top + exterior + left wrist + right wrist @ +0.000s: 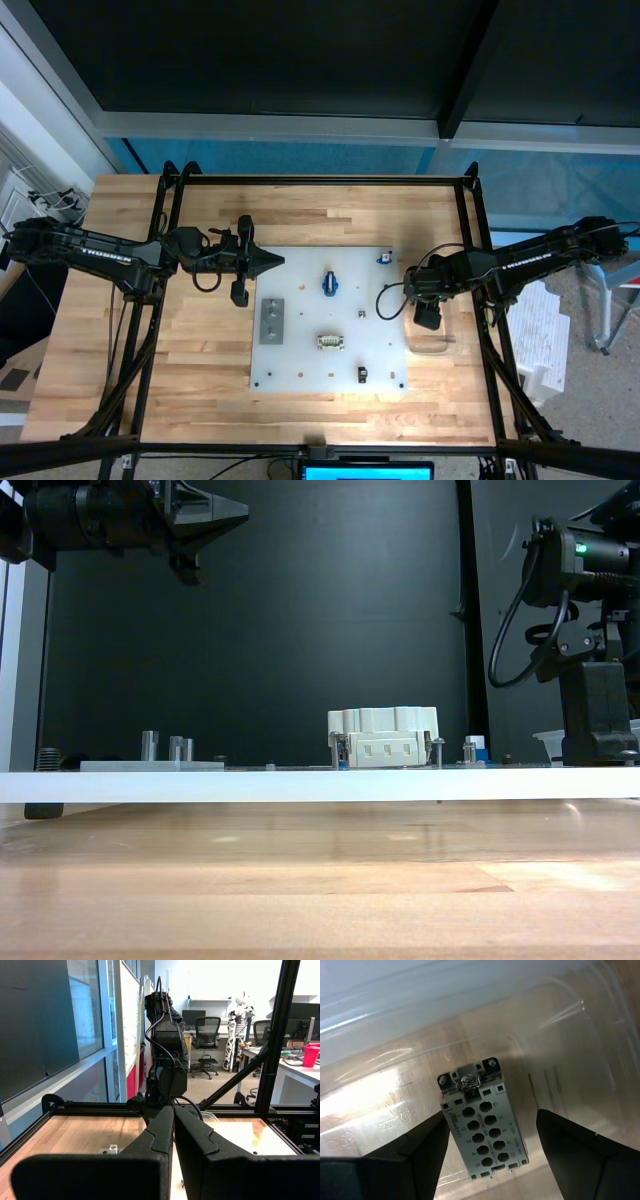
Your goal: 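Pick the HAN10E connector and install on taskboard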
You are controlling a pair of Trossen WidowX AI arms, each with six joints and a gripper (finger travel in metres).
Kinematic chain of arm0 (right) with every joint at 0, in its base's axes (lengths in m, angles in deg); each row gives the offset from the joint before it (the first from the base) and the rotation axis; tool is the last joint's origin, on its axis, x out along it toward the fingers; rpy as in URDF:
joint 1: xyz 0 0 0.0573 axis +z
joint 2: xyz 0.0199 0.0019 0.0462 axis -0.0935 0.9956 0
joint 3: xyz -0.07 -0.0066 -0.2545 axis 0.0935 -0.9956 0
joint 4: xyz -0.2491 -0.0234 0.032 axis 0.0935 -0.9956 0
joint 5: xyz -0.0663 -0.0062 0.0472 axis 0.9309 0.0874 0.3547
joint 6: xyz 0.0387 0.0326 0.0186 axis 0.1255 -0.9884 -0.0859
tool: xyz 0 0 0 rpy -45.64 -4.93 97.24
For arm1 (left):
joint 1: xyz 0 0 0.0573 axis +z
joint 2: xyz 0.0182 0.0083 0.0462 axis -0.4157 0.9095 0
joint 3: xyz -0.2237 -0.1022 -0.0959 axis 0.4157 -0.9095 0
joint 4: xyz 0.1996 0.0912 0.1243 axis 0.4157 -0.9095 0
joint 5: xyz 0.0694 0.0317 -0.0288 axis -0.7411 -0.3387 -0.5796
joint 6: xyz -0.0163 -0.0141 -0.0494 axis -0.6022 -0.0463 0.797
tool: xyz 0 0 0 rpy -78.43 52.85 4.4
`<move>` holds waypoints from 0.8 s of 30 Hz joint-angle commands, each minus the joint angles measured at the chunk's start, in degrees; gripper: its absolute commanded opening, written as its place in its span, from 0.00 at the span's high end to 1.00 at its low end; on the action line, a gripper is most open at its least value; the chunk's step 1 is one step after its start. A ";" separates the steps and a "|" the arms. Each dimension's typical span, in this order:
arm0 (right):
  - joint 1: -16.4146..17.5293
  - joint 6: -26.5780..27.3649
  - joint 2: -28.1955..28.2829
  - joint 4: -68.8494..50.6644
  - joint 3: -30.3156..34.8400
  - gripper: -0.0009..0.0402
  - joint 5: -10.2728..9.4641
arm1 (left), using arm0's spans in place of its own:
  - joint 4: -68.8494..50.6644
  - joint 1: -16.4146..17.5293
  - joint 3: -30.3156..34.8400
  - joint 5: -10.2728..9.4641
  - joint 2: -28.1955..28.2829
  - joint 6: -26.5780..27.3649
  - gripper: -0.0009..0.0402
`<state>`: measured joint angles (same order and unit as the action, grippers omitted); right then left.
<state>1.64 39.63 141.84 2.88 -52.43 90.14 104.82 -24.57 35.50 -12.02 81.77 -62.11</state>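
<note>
The HAN10E connector (481, 1120) lies in the clear plastic tray (560, 1020) with its pin holes facing the camera and its metal screw clip (467, 1078) at its 11 o'clock end. The right gripper (491, 1114) is spread around it. One finger (420, 1145) is close against the connector's 8 o'clock side, and the other stands apart at 3 o'clock.

"TROSSEN" on left arm (100, 255) and right arm (525, 258); faint numerals beside HAN10E connector (482, 1122) holes
</note>
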 commanded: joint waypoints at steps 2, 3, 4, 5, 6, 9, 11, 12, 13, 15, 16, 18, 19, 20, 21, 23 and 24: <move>0.00 0.09 0.02 -0.02 0.02 0.49 -0.70 | 0.02 0.00 0.00 0.00 0.02 -0.02 0.98; 0.00 0.09 0.02 -0.02 0.02 0.51 -0.70 | 0.00 0.00 0.00 0.00 0.02 -0.02 0.98; 0.00 0.07 0.02 0.00 0.02 0.53 -0.70 | 0.02 0.00 0.00 0.00 0.02 -0.02 0.98; 0.00 0.04 0.02 -0.02 0.02 0.56 -0.70 | 0.00 0.00 0.00 0.00 0.02 -0.02 0.98; 0.00 0.02 0.02 0.00 0.02 0.58 -0.74 | 0.02 0.00 0.00 0.00 0.02 -0.02 0.98; 0.00 -0.07 0.02 -0.02 0.02 0.66 -0.96 | 0.02 0.00 0.00 0.00 0.02 -0.02 0.98; 0.00 -0.15 0.02 0.00 0.02 0.71 -1.05 | 0.02 0.00 0.00 0.00 0.02 -0.02 0.98; 0.02 -0.15 0.02 -0.02 0.02 0.73 -1.20 | 0.00 0.00 0.00 0.00 0.02 -0.02 0.98; 0.00 -0.13 0.00 0.00 0.02 0.76 -1.62 | 0.02 0.02 0.00 0.00 0.02 -0.02 0.98; 0.00 -0.15 0.00 0.00 0.04 0.81 -2.54 | 0.00 0.00 0.00 0.00 0.02 -0.02 0.98; 0.00 -0.15 0.00 -0.02 0.13 0.83 -2.54 | 0.00 0.00 0.00 0.00 0.02 -0.02 0.98; 0.00 -0.15 0.00 -0.04 0.33 0.88 -2.54 | 0.00 0.00 0.00 0.00 0.02 -0.02 0.98; 0.02 -0.15 -0.02 -0.04 0.44 0.89 -2.51 | 0.00 0.02 0.00 0.00 0.02 -0.02 0.98; 0.00 -0.13 -0.02 -0.02 0.57 0.91 -2.51 | 0.00 0.00 0.00 0.00 0.02 -0.02 0.98; 0.02 -0.13 -0.02 -0.07 0.76 0.93 -2.49 | 0.00 0.00 0.00 0.00 0.02 -0.02 0.98; 0.02 -0.15 -0.02 -0.15 1.33 0.95 -2.49 | 0.00 0.00 0.00 0.00 0.02 -0.02 0.98; 0.02 -0.15 -0.02 -0.31 1.75 0.97 -2.51 | 0.02 0.00 0.00 0.00 0.02 -0.02 0.98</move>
<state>1.64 39.53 141.82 2.77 -51.29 87.52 104.82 -24.57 35.50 -12.05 81.77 -62.13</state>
